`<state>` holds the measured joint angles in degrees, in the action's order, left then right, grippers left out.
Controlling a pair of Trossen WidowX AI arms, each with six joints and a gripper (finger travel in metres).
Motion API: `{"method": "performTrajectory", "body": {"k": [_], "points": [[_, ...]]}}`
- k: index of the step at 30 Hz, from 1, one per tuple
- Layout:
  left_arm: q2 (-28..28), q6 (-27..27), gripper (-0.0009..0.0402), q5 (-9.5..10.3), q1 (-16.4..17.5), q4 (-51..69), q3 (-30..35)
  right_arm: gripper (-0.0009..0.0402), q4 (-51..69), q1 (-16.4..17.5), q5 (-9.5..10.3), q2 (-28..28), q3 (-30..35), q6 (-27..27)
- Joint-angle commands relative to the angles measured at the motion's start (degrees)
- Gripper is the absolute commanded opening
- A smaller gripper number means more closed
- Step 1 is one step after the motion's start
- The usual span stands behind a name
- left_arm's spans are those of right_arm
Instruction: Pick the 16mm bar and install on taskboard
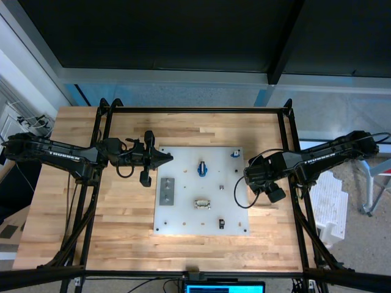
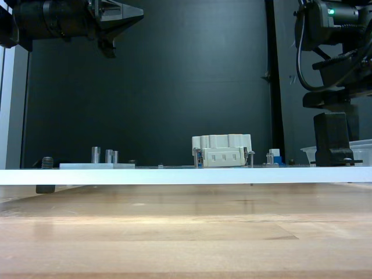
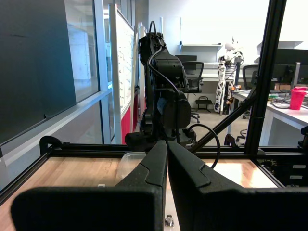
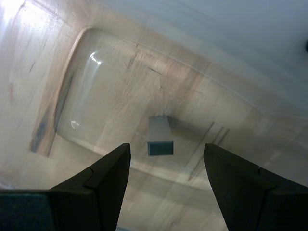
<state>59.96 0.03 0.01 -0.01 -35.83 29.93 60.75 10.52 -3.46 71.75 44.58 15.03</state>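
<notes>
Right gripper [image 4: 166, 147] spread over 16mm bar [image 4: 160, 136] in clear tray [image 4: 91, 96]: prob. stiff, slick, light, so pinch mid-length; left gripper [image 3: 167, 142] clenched, high over taskboard [image 1: 183, 218] left edge.

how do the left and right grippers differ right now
The left gripper is shut, its jaws pressed together; the right gripper is open. The left gripper points level; the right gripper points down at the 16mm bar lying in the clear tray, not touching it. The left gripper hangs high over the left edge of the taskboard; the right gripper sits low off its right edge. Both are black.
</notes>
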Motion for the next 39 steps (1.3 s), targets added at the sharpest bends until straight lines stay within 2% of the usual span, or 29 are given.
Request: {"method": "performTrajectory", "body": {"k": [1, 23, 39], "points": [[0.0, 0.0, 0.0, 0.0, 0.0, 0.0, 0.0, 0.0212, -1.3, 0.2, 0.26, 0.0, -1.1, -0.1], [0.0, 0.0, 0.0, 0.0, 0.0, 0.0, 0.0, 0.0211, -4.6, 0.4, 0.26, 2.6, -2.8, 0.0], [0.0, 0.0, 0.0, 0.0, 0.0, 0.0, 0.0, 0.0128, -4.5, 0.3, 0.28, 2.6, -2.9, 0.0]]}}
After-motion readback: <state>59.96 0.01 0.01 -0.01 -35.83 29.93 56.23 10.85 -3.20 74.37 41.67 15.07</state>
